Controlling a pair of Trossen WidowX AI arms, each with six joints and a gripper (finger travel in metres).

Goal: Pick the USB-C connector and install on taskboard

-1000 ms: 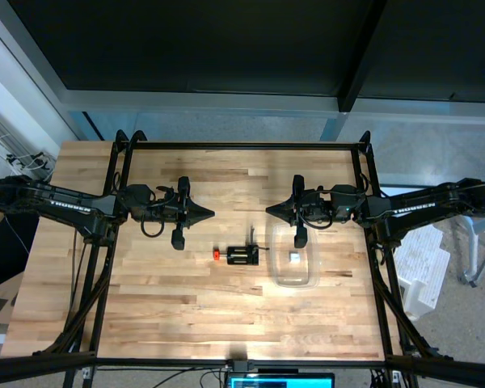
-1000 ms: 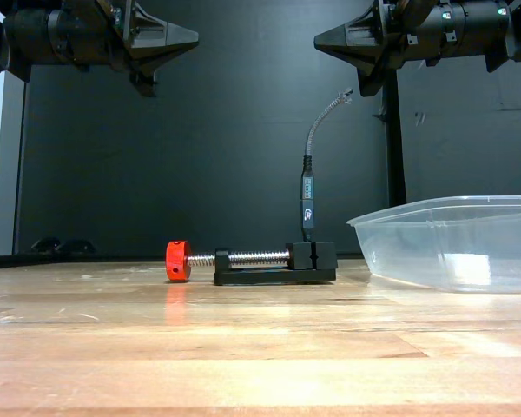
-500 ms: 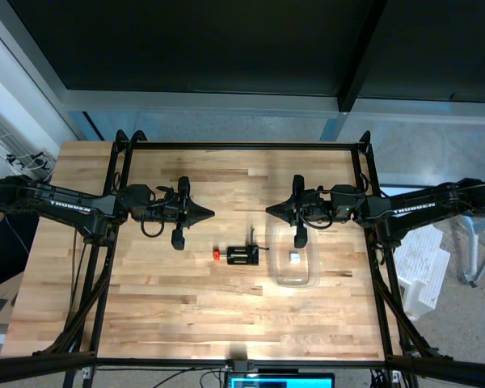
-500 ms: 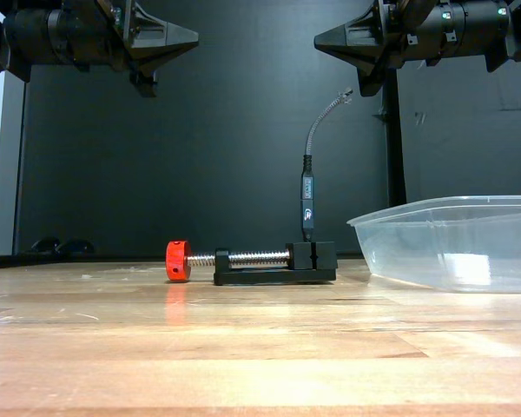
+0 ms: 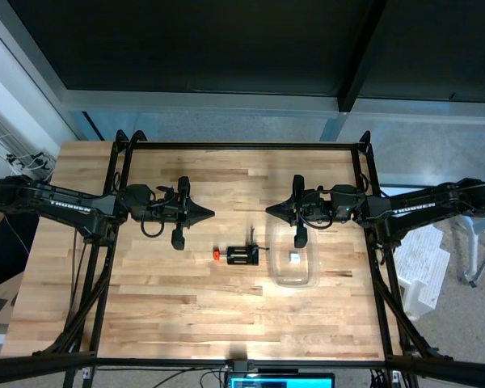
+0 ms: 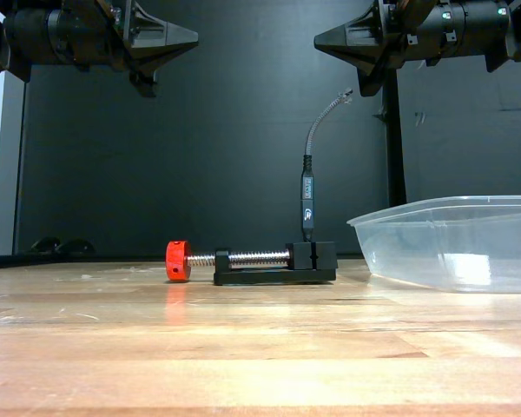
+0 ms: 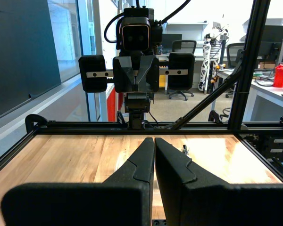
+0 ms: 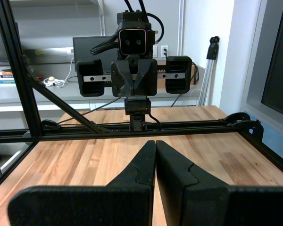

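Note:
The taskboard (image 5: 242, 256) (image 6: 273, 262) is a small black block with a red-orange knob (image 6: 178, 261), lying mid-table. The USB-C connector (image 6: 306, 201) stands upright in the block's right end, its braided stem curving upward; from above it is a thin dark line (image 5: 252, 238). My left gripper (image 5: 212, 214) (image 6: 195, 36) (image 7: 154, 139) hangs shut and empty, above and to the left of the block. My right gripper (image 5: 267, 211) (image 6: 317, 39) (image 8: 155, 141) faces it, also shut and empty, above and to the right. Neither touches the connector.
A clear plastic tray (image 5: 315, 263) (image 6: 451, 243) sits just right of the taskboard, with a small white squarish piece (image 5: 294, 257) inside. A black metal frame (image 5: 242, 146) borders the wooden table's far edge and sides.

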